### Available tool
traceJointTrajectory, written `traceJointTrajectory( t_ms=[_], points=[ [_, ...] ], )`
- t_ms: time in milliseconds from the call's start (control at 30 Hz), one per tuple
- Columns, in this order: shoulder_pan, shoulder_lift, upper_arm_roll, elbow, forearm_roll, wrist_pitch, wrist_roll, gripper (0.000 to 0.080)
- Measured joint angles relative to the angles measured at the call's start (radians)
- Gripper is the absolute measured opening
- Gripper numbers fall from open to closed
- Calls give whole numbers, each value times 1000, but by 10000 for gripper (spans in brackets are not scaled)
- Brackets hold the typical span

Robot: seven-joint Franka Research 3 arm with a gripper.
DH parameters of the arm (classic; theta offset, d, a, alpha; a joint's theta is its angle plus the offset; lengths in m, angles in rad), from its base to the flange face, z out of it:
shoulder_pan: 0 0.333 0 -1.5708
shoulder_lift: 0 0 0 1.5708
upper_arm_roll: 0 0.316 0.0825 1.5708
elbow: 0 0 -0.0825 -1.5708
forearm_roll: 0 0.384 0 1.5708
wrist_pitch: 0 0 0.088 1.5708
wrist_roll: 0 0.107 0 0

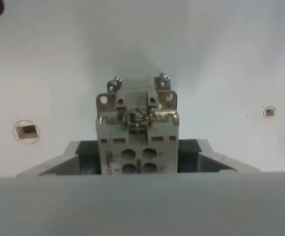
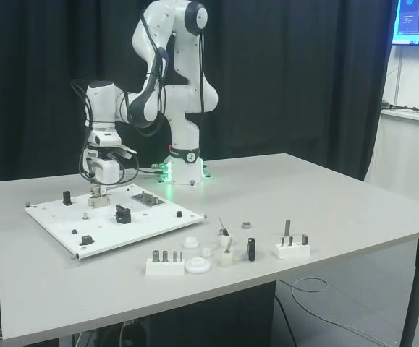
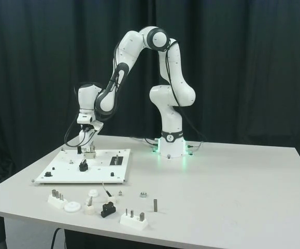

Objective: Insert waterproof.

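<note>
holding the waterproof connector (image 1: 137,130) pinched in the gripper (image 1: 137,172), the arm is hovering low over the white board (image 2: 115,220). keeping it square and pressing straight down is looking like the way.

Grey waterproof connector (image 1: 137,130) upright; seated in its socket

A: Where's the arm at?
B: Its gripper (image 3: 89,147) is down over the white board (image 3: 67,174), touching a small grey connector (image 3: 90,153) near the board's far edge, beside a black block (image 3: 82,166).
</note>
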Motion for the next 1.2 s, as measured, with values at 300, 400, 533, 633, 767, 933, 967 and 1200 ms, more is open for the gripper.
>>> traceJointTrajectory(
  t_ms=[300,400,533,633,767,933,967,1200],
  points=[
    [0,-1,0,-1,0,0,0,314],
    [0,-1,0,-1,0,0,0,314],
    [0,-1,0,-1,0,0,-1,314],
    [0,-1,0,-1,0,0,-1,314],
    [0,-1,0,-1,0,2,-2,314],
    [0,0,-1,-1,0,7,-2,314],
    [0,0,-1,-1,0,9,-2,314],
    [0,8,0,-1,5,24,-2,314]
  ],
)
